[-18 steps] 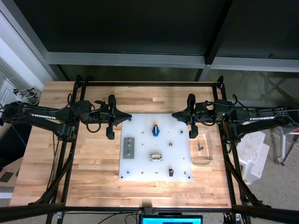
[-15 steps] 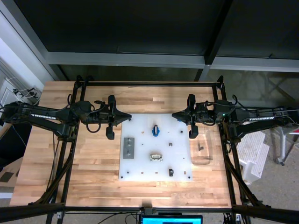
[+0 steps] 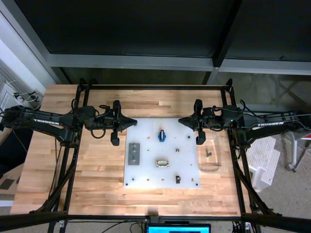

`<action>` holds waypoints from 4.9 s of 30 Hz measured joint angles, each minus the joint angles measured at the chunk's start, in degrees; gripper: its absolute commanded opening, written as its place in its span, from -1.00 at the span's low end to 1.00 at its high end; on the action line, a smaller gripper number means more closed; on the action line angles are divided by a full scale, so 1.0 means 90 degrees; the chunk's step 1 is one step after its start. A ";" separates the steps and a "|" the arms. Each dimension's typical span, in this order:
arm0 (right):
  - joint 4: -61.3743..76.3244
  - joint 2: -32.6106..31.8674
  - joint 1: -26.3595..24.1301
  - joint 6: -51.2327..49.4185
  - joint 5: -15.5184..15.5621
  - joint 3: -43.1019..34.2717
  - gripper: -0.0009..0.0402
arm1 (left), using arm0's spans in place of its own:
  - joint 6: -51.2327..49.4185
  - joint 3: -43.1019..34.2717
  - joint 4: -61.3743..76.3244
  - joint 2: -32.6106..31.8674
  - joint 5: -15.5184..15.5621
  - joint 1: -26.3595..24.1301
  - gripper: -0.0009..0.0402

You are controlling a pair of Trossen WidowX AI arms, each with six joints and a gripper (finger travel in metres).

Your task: Pick the 16mm bar and install on taskboard

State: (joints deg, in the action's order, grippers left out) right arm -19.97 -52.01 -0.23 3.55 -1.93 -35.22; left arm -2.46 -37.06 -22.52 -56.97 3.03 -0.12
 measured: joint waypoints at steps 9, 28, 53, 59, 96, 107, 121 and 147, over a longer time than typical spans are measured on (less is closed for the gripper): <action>-0.0017 0.0000 -0.0002 0.0126 0.0007 0.0000 -0.96 | 0.0002 -0.0002 0.0000 0.0000 -0.0002 0.0000 -0.96; 0.4138 0.0017 0.0226 0.0240 0.0002 -0.1362 -0.96 | 0.0002 -0.0007 0.0000 0.0000 -0.0005 0.0000 -0.96; 0.8993 -0.0420 0.1222 0.1149 0.0000 -0.2414 -0.96 | 0.0005 -0.0007 0.0000 0.0000 -0.0007 0.0000 -0.96; 0.9695 -0.0690 0.1632 0.1409 0.0007 -0.2560 -0.96 | 0.0002 -0.0010 0.0000 0.0000 -0.0007 0.0000 -0.96; 0.9916 -0.1489 0.2375 0.1902 -0.0172 -0.1727 0.15 | 0.0002 -0.0010 -0.0002 0.0000 -0.0005 0.0000 -0.96; 0.9338 -0.1489 0.2448 0.1885 -0.0187 -0.1180 0.05 | 0.0002 -0.0010 0.0000 0.0000 -0.0005 0.0000 -0.96; 0.8740 -0.1486 0.2574 0.1906 -0.0168 -0.0663 -0.06 | 0.0002 -0.0010 0.0000 0.0000 -0.0005 0.0000 -0.96; 0.7936 -0.1484 0.2698 0.2229 -0.0165 -0.0022 -0.13 | 0.0002 -0.0010 0.0000 0.0000 -0.0005 0.0000 -0.96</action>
State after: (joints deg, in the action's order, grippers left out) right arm 51.46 -65.36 24.05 23.62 -3.42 -35.42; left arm -2.44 -37.15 -22.52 -56.97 2.98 -0.12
